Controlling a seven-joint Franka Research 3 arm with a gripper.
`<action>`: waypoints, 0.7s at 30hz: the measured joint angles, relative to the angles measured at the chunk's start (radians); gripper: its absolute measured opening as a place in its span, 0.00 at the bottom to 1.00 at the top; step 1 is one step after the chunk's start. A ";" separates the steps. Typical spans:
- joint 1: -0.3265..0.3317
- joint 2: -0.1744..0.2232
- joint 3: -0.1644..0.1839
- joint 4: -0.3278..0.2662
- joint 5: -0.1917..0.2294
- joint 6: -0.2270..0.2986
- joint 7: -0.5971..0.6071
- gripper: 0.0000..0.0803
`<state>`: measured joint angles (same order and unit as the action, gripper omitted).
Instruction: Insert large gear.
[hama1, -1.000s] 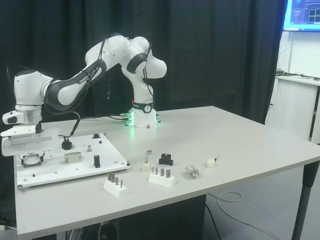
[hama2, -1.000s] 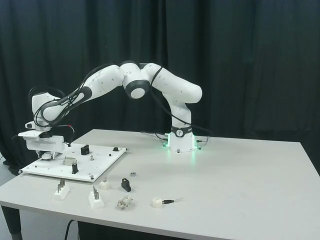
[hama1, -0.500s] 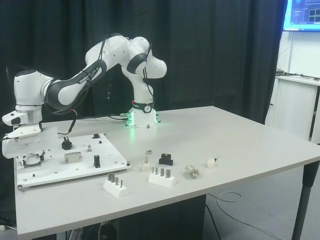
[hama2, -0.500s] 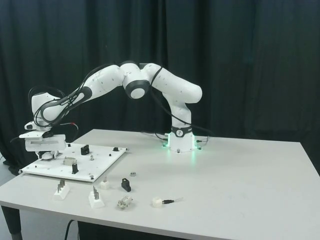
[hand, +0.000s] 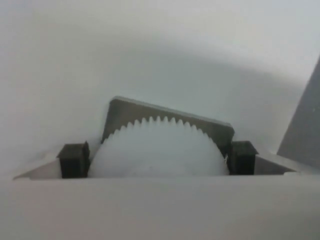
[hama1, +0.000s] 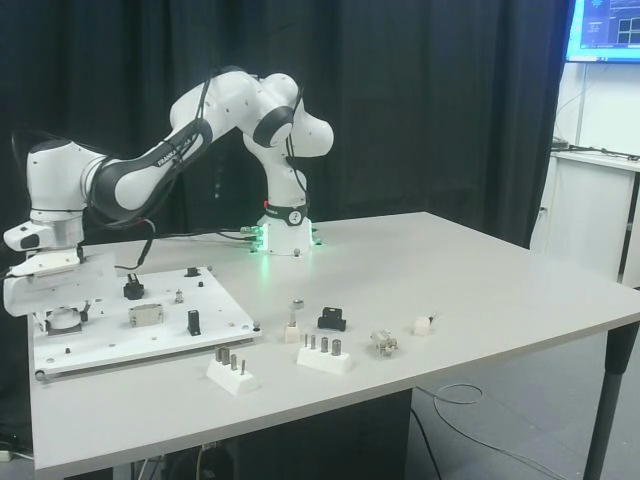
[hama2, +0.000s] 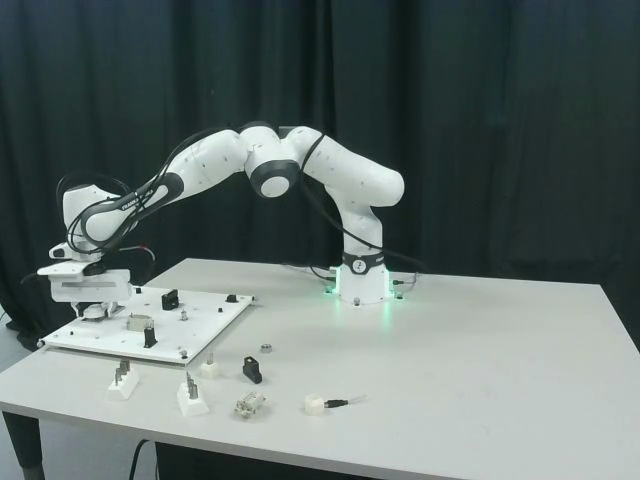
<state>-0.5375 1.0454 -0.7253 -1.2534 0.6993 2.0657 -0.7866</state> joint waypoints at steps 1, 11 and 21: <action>-0.001 0.000 0.001 0.001 0.000 0.000 0.022 0.74; -0.006 0.004 0.003 0.009 0.002 0.000 0.158 0.74; -0.008 0.007 0.003 0.014 0.003 0.000 0.300 0.74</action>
<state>-0.5460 1.0520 -0.7223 -1.2393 0.7020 2.0659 -0.4861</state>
